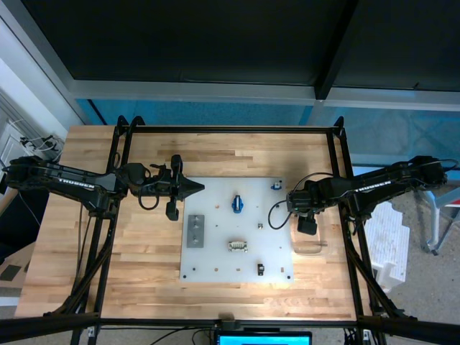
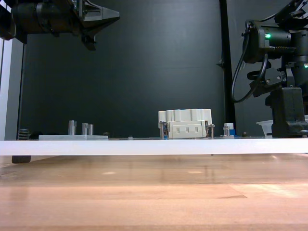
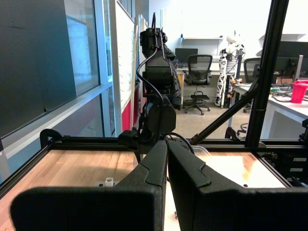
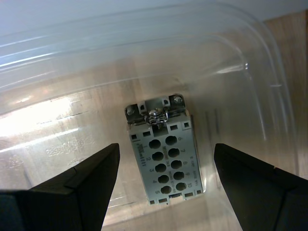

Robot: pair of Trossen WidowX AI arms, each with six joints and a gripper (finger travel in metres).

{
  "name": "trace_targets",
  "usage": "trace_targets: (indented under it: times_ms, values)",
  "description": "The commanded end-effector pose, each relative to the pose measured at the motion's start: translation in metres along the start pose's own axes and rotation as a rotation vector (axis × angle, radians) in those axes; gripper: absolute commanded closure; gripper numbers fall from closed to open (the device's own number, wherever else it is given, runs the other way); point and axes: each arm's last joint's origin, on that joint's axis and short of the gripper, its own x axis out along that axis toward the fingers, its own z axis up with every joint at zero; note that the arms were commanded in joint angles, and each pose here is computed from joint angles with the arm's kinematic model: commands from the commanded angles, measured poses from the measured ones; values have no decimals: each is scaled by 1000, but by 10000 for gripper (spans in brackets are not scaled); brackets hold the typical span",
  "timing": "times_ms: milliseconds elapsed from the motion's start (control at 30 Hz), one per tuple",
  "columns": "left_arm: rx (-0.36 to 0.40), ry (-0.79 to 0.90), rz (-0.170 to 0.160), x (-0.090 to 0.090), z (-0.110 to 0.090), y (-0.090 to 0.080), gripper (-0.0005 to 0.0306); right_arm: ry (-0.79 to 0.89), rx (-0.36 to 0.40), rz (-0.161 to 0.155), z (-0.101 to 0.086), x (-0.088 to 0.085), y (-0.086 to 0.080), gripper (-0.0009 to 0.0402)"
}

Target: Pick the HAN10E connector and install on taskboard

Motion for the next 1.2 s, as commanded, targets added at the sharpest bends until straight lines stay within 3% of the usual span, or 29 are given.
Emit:
trace_targets:
  times_ms: [33, 800, 1000, 1200]
  values:
    - [0, 0, 0, 0, 0, 0, 300, -2, 3, -12, 0, 0, 0, 135]
    - [0, 0, 0, 0, 0, 0, 300, -10, 8, -6, 1, -8, -1, 365]
    - [0, 0, 0, 0, 0, 0, 300, 3, 18, -9, 3, -26, -2, 394]
    - [0, 0, 0, 0, 0, 0, 300, -4, 17, -6, 6, -49, -3, 388]
